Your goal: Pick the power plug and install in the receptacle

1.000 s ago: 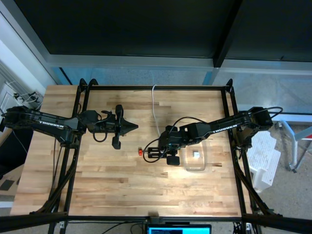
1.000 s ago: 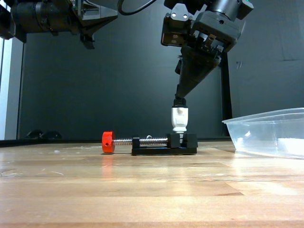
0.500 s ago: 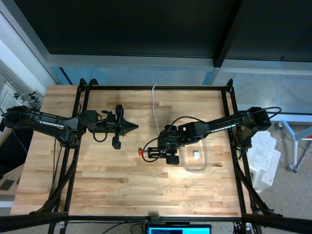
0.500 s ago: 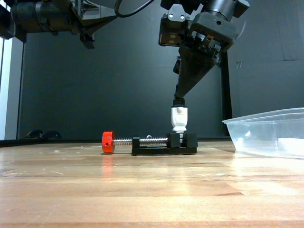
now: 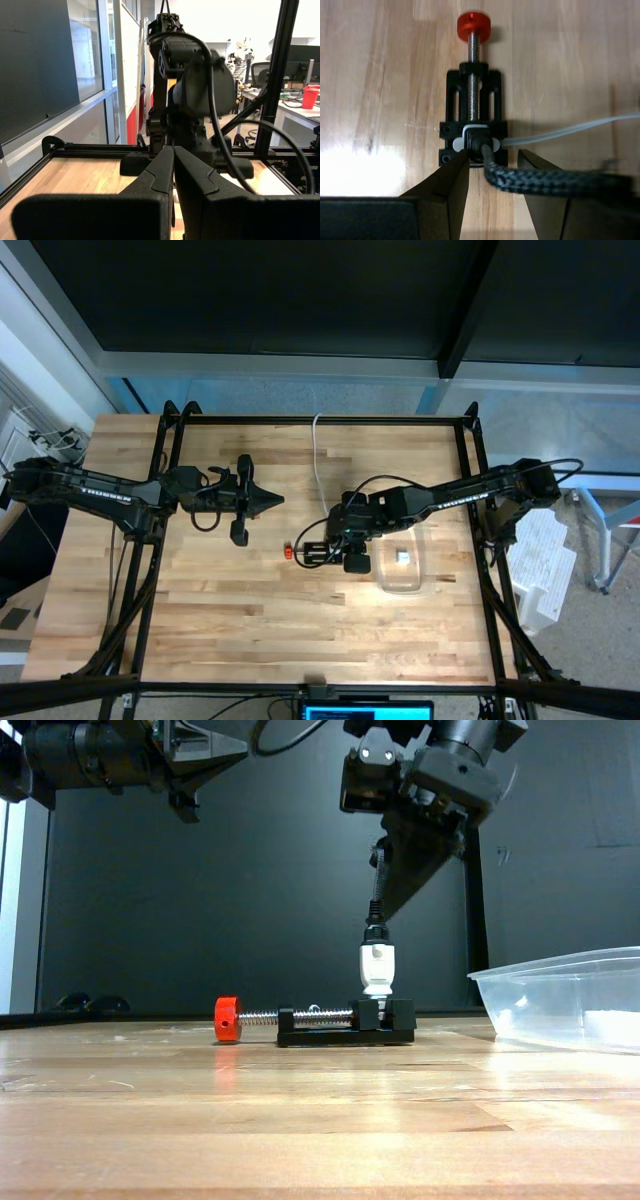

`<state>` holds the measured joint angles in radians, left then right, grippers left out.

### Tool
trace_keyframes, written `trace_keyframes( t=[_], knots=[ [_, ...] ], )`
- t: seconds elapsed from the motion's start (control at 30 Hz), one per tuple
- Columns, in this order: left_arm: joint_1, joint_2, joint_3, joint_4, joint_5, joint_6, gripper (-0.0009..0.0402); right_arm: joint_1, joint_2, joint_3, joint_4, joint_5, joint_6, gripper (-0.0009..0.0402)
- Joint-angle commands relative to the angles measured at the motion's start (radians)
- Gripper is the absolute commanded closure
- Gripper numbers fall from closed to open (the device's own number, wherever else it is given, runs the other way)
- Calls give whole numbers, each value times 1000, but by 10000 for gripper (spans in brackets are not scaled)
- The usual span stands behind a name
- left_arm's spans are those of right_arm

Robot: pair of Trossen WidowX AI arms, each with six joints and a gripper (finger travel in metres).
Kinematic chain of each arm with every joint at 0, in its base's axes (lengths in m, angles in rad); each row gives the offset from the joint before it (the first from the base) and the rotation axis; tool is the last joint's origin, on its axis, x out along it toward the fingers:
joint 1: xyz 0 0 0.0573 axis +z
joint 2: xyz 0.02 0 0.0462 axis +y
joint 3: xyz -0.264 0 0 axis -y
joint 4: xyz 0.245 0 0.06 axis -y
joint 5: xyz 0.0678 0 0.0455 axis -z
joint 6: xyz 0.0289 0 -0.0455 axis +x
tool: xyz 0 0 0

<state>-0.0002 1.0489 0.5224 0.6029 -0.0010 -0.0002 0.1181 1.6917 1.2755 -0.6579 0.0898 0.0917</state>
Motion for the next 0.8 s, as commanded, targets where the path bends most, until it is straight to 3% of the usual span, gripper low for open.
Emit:
trace_keyframes(
  t=[0.03,0.37,0.63,0.8],
  knots=[
    [0,0,0,0,0,0,393,5,-32,6,2,-13,5,247],
    [0,0,0,0,0,0,393,16,-121,6,-85,-13,8,237],
    [0,0,0,0,0,0,393,20,-133,6,-97,-12,8,238],
    [0,0,0,0,0,0,393,18,-192,2,-75,-4,9,265]
  ],
)
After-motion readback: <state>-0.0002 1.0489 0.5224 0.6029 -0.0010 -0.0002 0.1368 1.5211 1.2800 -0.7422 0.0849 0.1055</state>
